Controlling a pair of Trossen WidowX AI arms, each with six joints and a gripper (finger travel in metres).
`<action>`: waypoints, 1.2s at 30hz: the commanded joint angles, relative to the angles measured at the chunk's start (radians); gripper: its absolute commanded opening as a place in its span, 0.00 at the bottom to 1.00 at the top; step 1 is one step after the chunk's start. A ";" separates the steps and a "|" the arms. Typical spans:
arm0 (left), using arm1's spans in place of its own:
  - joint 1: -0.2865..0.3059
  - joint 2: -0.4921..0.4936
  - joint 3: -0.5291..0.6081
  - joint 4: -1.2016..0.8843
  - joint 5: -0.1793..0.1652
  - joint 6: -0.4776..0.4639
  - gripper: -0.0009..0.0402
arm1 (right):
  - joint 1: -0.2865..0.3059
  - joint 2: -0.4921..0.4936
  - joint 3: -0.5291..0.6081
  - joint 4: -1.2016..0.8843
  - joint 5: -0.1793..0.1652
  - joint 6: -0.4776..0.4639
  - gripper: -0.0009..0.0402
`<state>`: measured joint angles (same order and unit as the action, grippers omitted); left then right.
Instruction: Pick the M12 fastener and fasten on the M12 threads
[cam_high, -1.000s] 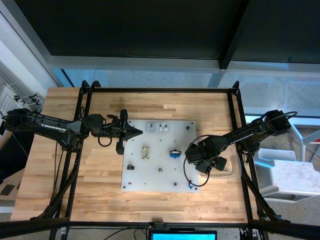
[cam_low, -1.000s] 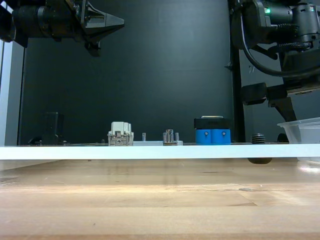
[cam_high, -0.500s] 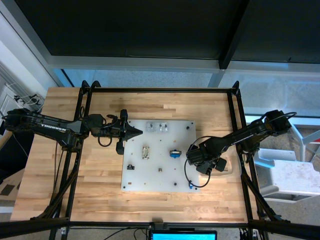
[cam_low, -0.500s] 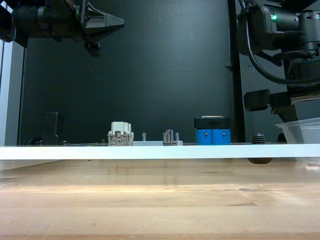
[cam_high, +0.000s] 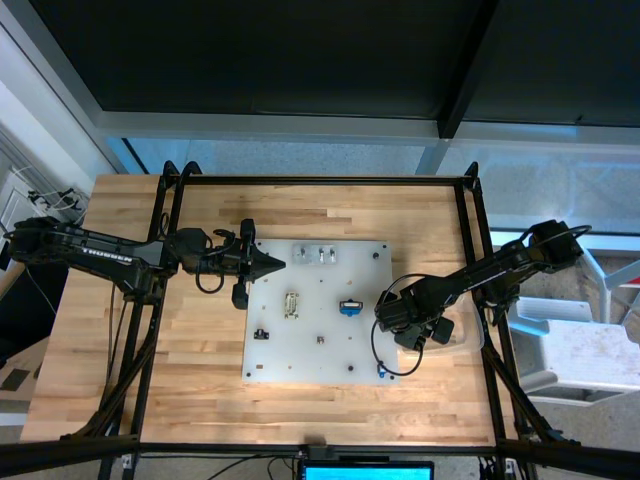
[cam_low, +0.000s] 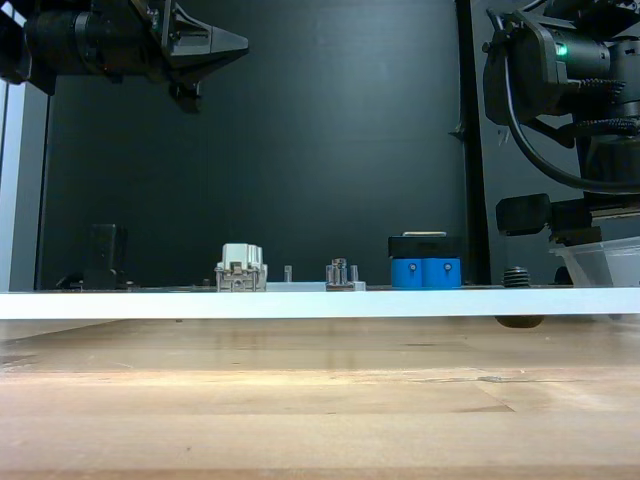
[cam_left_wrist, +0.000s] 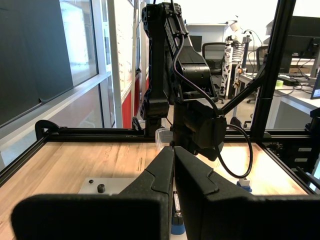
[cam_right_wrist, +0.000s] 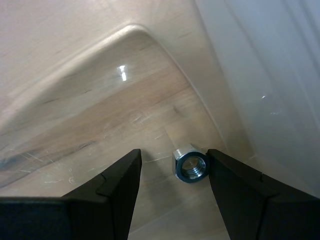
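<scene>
Right end effector (cam_right_wrist: 173, 152) is hanging inside the clear tray (cam_high: 470, 335) at the table's right side, fingers spread wide and holding nothing. The M12 nut (cam_right_wrist: 190, 166) is lying flat on the tray floor, bore facing up, in the gap between the fingers. It's sitting off centre, just beside one finger and well clear of the other. The tray wall (cam_right_wrist: 260, 100) is rising close behind that near finger.

The stud (cam_low: 516, 276) on the white board (cam_high: 300, 360) is showing bare ribs in the low view, so nothing is threaded on yet. I'm reading the step as the pick, not yet closed.

To do it well, I'd say:
- Shift sideways away from the wall so the nut sits mid-gap. As it stands, one finger would hit first and shove the nut across the slick plastic.
- Keep the wall-side finger off the tray wall, since a snag could drag the whole tray.
- Bring the tips down to just off the floor before closing. The nut is low, and a high pinch could clip only its top edge and flip it.
- Close slowly across opposite flats and keep the bore vertical, so it's already lined up for the stud.

Left end effector (cam_high: 278, 263) is parked high over the board's far left edge, fingers pressed together, empty.
</scene>
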<state>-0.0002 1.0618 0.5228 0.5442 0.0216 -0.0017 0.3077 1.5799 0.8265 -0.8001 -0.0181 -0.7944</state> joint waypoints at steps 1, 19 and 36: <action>0.000 0.000 0.000 0.000 0.000 0.000 0.02 | 0.000 0.000 0.000 0.000 0.000 0.000 0.45; 0.000 0.000 0.000 0.000 0.000 0.000 0.02 | 0.000 0.000 0.000 0.008 0.000 0.001 0.16; 0.000 0.000 0.000 0.000 0.000 0.000 0.02 | 0.003 -0.049 0.099 -0.135 0.000 0.004 0.06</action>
<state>-0.0002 1.0618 0.5224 0.5442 0.0216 -0.0021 0.3096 1.5360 0.9066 -0.9176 -0.0181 -0.7910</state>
